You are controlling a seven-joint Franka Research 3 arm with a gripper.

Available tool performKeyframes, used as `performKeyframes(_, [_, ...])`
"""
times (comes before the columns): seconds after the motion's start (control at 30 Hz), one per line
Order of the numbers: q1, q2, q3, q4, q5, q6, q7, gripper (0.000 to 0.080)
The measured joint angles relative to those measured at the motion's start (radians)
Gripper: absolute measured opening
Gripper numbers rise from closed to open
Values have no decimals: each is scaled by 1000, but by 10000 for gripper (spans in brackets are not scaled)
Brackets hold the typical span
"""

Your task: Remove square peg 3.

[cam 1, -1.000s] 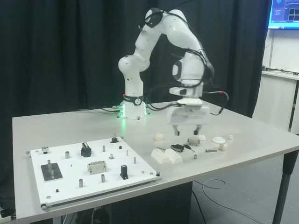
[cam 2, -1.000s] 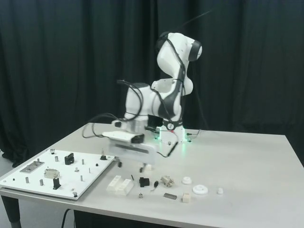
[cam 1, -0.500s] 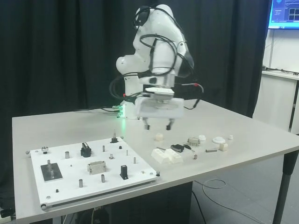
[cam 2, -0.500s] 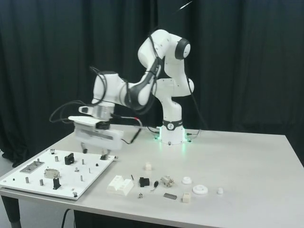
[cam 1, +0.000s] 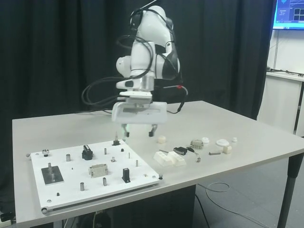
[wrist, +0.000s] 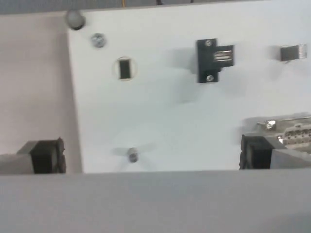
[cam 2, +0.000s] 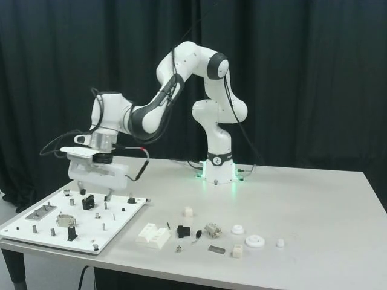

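The white board (cam 1: 142, 173) (cam 2: 121, 223) carries several small pegs, posts and connectors. My gripper (cam 1: 138, 131) (cam 2: 95, 194) hangs open above the board's back edge, with nothing between its fingers. In the wrist view the gripper (wrist: 150, 154) looks down on one corner of the board (wrist: 160, 116). There, a small dark square peg (wrist: 124, 68) stands in a round socket. A black bracket (wrist: 214, 59), a grey peg (wrist: 290, 52) and a grey multi-pin connector (wrist: 286, 128) are nearby. I cannot tell which peg is number 3.
Loose parts lie on the grey table beside the board: white blocks (cam 1: 168, 158), a black plug (cam 1: 180, 150), a grey connector (cam 1: 197, 143) and white discs (cam 1: 222, 142). The arm's base (cam 1: 135, 111) stands behind the board, with a green light.
The arm has swung from above the loose parts over to the board. The gripper has stayed open and empty.
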Motion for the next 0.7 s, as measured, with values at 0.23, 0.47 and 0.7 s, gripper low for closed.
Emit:
performKeyframes(0.23, [-72, 85, 24, 70, 67, 0, -35, 800])
performKeyframes(0.47, [-127, 170, 29, 148, 132, 0, -55, 800])
performKeyframes(0.7, [-180, 244, 34, 229, 220, -4, -94, 800])
